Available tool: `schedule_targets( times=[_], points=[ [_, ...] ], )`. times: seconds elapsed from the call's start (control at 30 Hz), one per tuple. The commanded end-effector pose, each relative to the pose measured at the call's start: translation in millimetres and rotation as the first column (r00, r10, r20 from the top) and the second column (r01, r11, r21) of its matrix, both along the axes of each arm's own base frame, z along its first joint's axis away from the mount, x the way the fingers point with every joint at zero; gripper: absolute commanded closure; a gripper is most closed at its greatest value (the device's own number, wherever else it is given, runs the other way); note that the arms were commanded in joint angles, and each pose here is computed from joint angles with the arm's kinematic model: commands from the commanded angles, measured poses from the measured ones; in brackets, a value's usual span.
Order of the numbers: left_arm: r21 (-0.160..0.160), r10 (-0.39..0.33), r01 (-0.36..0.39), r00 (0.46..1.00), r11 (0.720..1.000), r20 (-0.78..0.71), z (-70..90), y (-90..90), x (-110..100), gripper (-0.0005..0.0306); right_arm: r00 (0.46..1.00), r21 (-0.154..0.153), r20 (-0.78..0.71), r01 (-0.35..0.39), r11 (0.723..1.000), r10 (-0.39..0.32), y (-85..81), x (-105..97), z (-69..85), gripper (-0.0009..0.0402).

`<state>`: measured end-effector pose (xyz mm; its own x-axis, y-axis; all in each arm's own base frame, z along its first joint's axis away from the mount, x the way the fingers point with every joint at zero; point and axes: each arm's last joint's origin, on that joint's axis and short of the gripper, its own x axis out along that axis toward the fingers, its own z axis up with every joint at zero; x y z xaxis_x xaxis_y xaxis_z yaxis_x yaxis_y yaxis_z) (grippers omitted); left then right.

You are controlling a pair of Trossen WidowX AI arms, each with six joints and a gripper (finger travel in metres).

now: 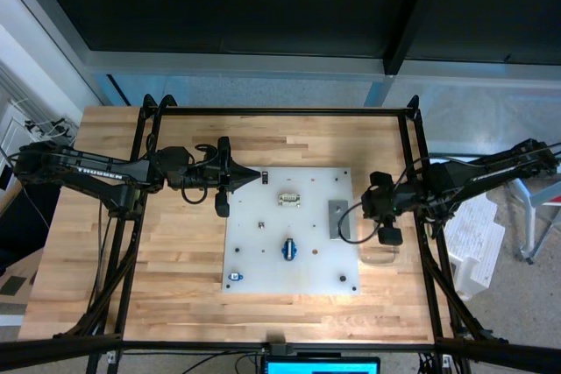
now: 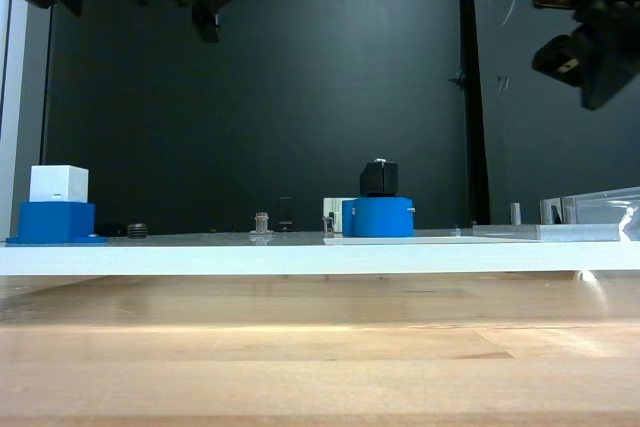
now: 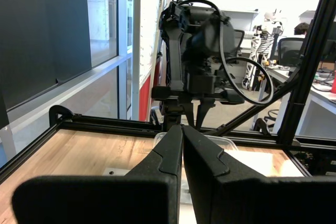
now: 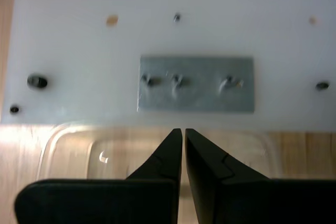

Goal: Pick the 16mm cylinder and install on the taskboard

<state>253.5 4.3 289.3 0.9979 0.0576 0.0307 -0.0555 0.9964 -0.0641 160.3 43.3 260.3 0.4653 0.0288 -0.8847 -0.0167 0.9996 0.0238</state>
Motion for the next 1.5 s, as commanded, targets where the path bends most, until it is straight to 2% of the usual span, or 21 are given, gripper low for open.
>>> schedule_targets(
  times=[0.03, 0.2, 0.3, 0.63, 0.73, 0.83, 1.0, 1.17, 1.27, 1.4, 1.5],
  points=[
    [0.0, 0.0, 0.0, 1.0, 1.0, 0.001, 0.2, 0.0, 0, 0.03, 0.999, -0.011, -0.045, 0.01, 1.0, -0.011, 5.5, -6, -2.6, 0.0358],
    [0.0, 0.0, 0.0, 1.0, 1.0, 0.001, 0.2, 0.0, 0, 0.03, 0.994, -0.012, -0.108, 0.016, 1.0, -0.017, 10.8, -14, -5.0, 0.0322],
    [0.0, 0.0, 0.0, 1.0, 1.0, 0.0, 0.1, 0.1, 0, 0.03, 0.992, -0.029, -0.121, 0.017, 0.999, -0.02, 13.3, -18, -5.7, 0.0303],
    [0.0, 0.0, 0.0, 1.0, 1.0, 0.001, 0.2, 0.0, 0, 0.03, 0.982, -0.057, -0.184, 0.022, 0.998, -0.032, 12.7, -24, -8.7, 0.0256],
    [0.0, 0.0, 0.0, 1.0, 1.0, 0.0, 0.1, 0.0, 0, 0.03, 0.974, -0.07, -0.222, 0.028, 0.997, -0.043, 11.4, -27, -12.7, 0.0249],
    [0.0, 0.0, 0.0, 1.0, 1.0, 0.001, 0.2, 0.1, 0, 0.03, 0.97, -0.065, -0.239, 0.031, 0.997, -0.045, 11.6, -28, -18.1, 0.0246],
    [0.0, 0.0, 0.0, 1.0, 1.0, 0.001, 0.2, 0.1, 0, 0.03, 0.954, -0.08, -0.295, 0.026, 0.996, -0.049, 12.2, -30, -33.1, 0.0246],
    [0.0, 0.0, 0.0, 1.0, 1.0, 0.001, 0.2, 0.1, 0, 0.03, 0.959, -0.056, -0.283, 0.016, 0.998, -0.031, 17.8, -22, -42.0, 0.0246],
    [0.0, 0.0, 0.0, 1.0, 1.0, 0.001, 0.2, 0.1, 0, 0.03, 0.951, -0.066, -0.309, 0.009, 0.998, -0.029, 19.8, -19, -48.4, 0.0246],
    [0.0, 0.0, 0.0, 1.0, 1.0, 0.0, 0.0, 0.0, 0, 0.03, 0.943, -0.055, -0.333, 0.002, 0.998, -0.02, 22.2, -17, -56.3, 0.0238],
    [0.0, 0.0, 0.0, 1.0, 1.0, 0.001, 0.2, 0.1, 0, 0.03, 0.938, -0.062, -0.346, 0.011, 0.998, -0.031, 23.0, -16, -58.9, 0.0222]
  ],
)
